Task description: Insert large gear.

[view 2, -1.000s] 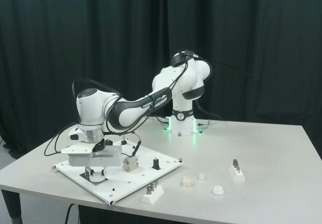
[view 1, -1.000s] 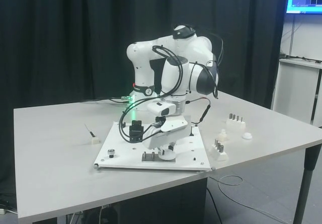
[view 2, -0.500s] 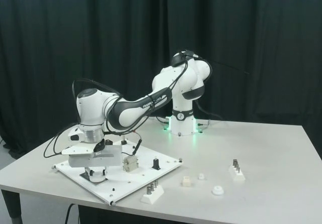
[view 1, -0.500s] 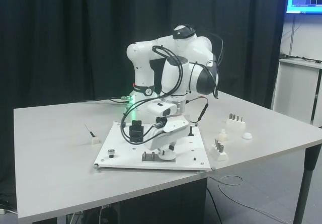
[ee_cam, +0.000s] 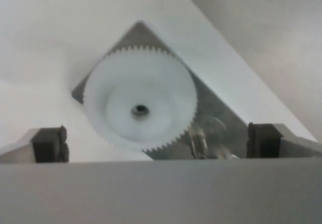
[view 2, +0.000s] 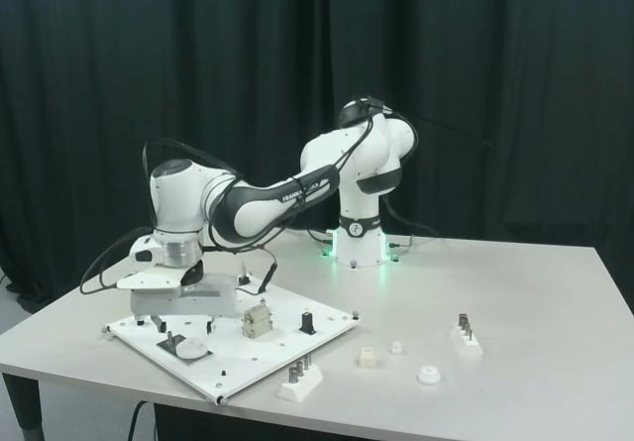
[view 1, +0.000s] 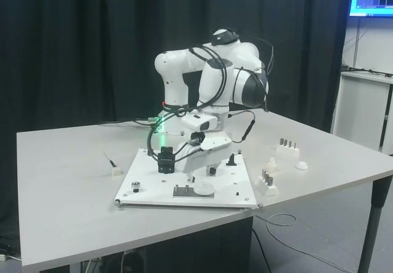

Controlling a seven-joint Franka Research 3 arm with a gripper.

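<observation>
Gripper [view 1: 202,173] is now lifted off the large gear [view 1: 204,189], which it covered 1.0 s ago and 0.5 s ago. Gear is now exposed, sitting alone on its grey plate [ee_cam: 211,114] on the white board [view 2: 260,355]. Wrist view shows both fingers [ee_cam: 49,144] spread wide apart, clear of the gear. Arm's forearm and wrist sit higher in both room views; hand hangs above the board instead of pressed low over it.
</observation>
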